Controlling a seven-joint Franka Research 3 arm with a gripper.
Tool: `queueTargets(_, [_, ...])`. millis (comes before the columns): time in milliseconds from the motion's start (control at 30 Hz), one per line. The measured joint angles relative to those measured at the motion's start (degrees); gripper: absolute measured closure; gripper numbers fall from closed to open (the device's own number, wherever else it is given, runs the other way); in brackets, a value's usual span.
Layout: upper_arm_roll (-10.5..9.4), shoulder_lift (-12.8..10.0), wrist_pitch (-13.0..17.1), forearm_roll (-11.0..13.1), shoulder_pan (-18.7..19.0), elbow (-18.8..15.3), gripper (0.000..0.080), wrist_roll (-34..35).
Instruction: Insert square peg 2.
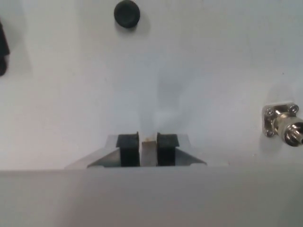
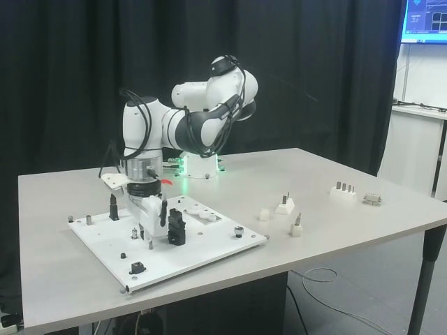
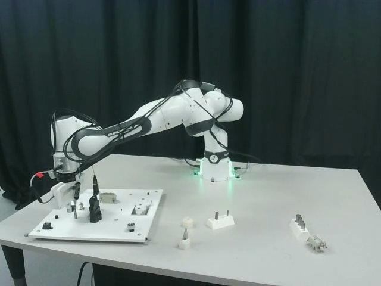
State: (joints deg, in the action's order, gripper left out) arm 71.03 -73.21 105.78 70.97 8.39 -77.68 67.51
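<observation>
My gripper (image 1: 149, 143) is shut on a small grey square peg (image 1: 149, 150), which stands upright between the two black pads (image 1: 128, 149). It hangs just over the white board (image 1: 189, 71). In the first room view the gripper (image 2: 149, 237) is low over the board's (image 2: 209, 244) near left part, the peg (image 2: 149, 244) pointing down at it. The second room view shows the gripper (image 3: 74, 205) with the peg (image 3: 75, 213) close above the board (image 3: 119, 231). Whether the peg's tip touches the board cannot be told.
On the board are a black round knob (image 1: 127, 13), a metal connector (image 1: 286, 126) and a black block (image 2: 175, 227) right beside the gripper. White peg holders (image 2: 285, 205) (image 2: 343, 192) and a loose metal connector (image 2: 371, 199) stand on the grey table to the right.
</observation>
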Motion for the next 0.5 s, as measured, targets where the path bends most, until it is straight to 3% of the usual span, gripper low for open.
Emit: queueTargets(500, [-0.65,0.14,0.15,-0.01,-0.08,-0.01,0.0727,-1.33])
